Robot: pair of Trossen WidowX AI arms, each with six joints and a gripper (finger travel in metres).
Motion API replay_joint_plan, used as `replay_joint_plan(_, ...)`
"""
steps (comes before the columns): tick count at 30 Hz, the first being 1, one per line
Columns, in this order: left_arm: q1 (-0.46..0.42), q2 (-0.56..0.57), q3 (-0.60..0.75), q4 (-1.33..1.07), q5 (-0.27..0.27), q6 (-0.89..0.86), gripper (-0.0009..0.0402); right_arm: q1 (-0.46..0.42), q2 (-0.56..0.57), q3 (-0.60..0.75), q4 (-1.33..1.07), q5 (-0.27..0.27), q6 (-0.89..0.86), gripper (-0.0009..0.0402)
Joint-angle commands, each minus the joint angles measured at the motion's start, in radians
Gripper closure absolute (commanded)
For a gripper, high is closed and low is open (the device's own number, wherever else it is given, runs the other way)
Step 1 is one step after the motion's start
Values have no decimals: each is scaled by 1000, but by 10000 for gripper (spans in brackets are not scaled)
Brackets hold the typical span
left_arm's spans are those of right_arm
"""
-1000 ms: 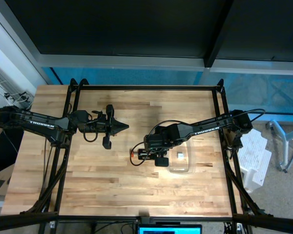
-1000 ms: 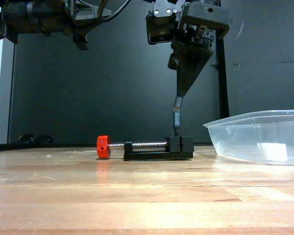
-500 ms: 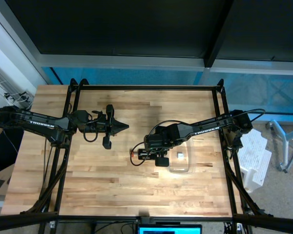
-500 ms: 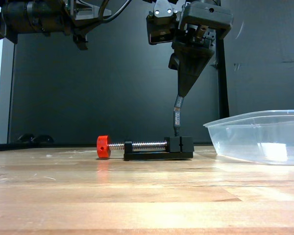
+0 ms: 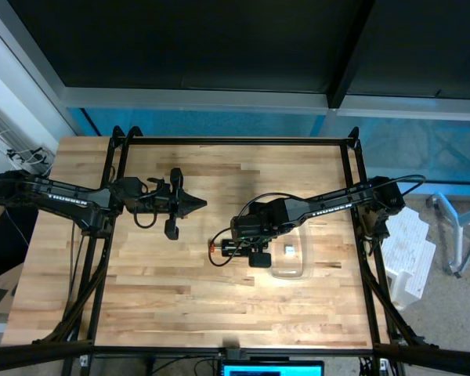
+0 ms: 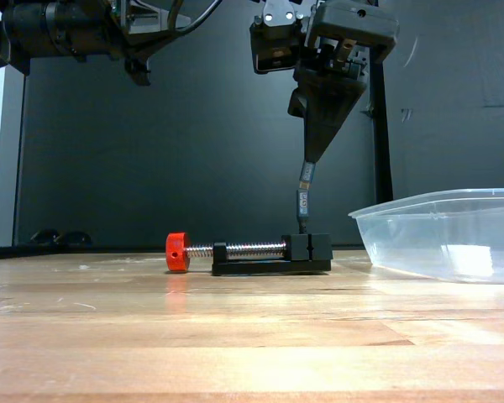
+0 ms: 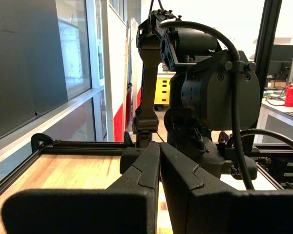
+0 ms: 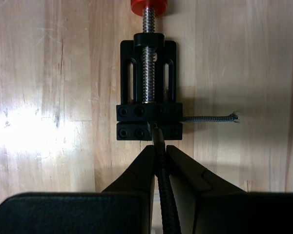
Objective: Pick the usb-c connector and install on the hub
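My right gripper [image 6: 309,158] points straight down and is shut on the usb-c connector [image 6: 303,201], gripping it by its black braided cable [image 8: 162,170]. The connector hangs upright with its lower tip [image 8: 157,130] at the top of the black jaw block of a small vise [image 6: 269,252]. How deep the tip sits I cannot tell. A grey braided cable end [image 8: 210,118] sticks out sideways from the same block. The hub itself is not clearly visible. My left gripper [image 5: 202,204] hovers shut with nothing in it, high and to the left, well clear of the vise [image 5: 229,247].
The vise has a red knob [image 6: 177,251] on its screw, pointing left. A clear plastic tub [image 6: 454,235] stands just right of the vise, and a small pale item [image 5: 290,250] lies inside it. Black frame rails [image 5: 110,235] run along the table's sides.
The right gripper has risen very slightly; the connector still stands upright with its tip at the vise block. The left arm has not moved.
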Motion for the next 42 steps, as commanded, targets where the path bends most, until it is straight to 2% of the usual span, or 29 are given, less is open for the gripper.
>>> replay_joint_plan(1,0,0,0,0,0,0,393,0,10,2,7,0,1,393)
replay_joint_plan(42,0,0,0,0,0,0,393,7,17,14,-5,-7,2,393)
